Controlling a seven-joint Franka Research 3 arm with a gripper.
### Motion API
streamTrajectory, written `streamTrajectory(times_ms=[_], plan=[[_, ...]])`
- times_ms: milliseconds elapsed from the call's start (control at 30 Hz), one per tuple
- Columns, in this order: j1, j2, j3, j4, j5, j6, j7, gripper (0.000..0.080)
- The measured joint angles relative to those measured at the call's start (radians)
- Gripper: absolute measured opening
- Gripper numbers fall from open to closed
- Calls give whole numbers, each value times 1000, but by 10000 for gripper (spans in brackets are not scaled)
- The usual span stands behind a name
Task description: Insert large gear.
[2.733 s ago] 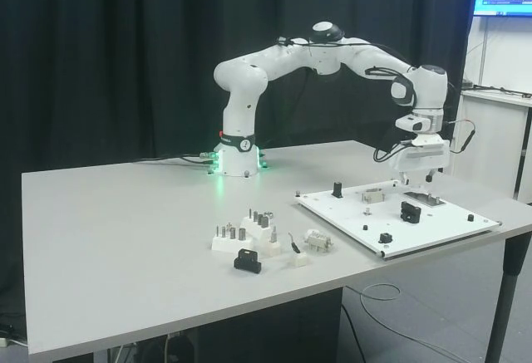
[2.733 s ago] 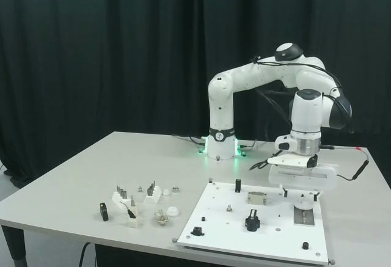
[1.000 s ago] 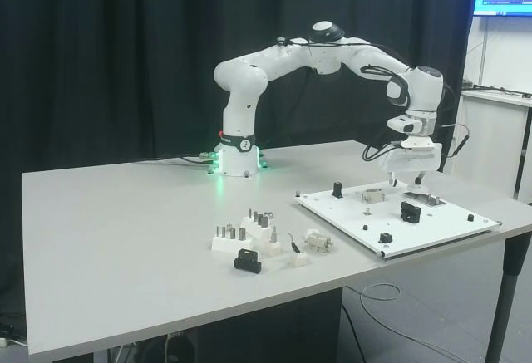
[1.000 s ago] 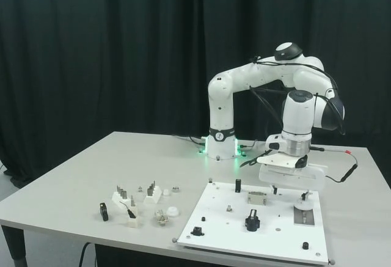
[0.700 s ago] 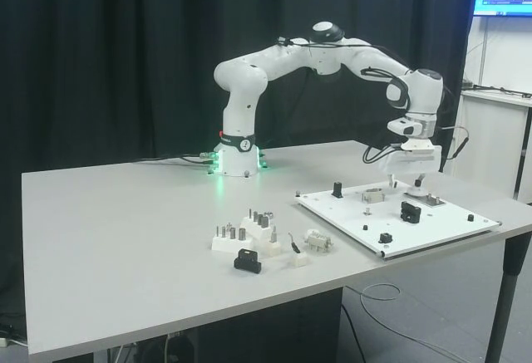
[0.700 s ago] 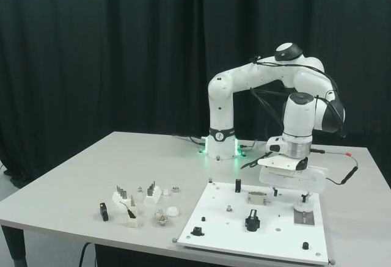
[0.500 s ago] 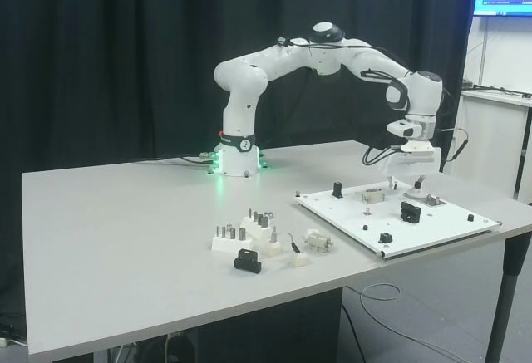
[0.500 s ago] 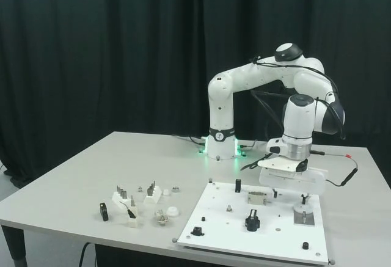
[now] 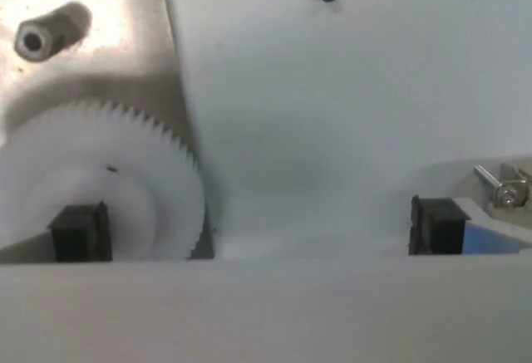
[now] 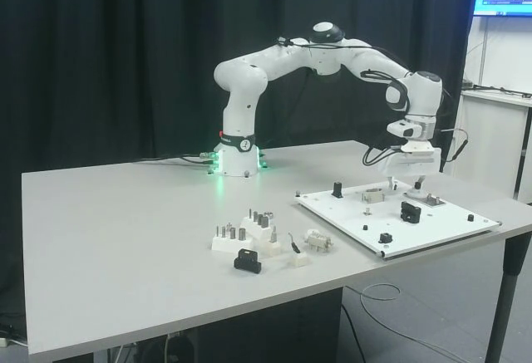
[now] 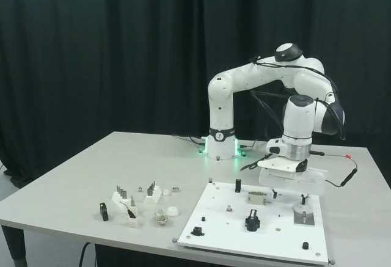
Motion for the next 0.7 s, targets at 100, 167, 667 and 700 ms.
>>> streamTrajectory(times_ms=[100,167,667,700], plan=[[0,0,-5,0,0,0,0,800],[0,0,-9,0,0,-3,0,800],[3,-6,-61,-1,-2,-61,0,800],[3,-8,-63,-1,-2,-63,0,800]])
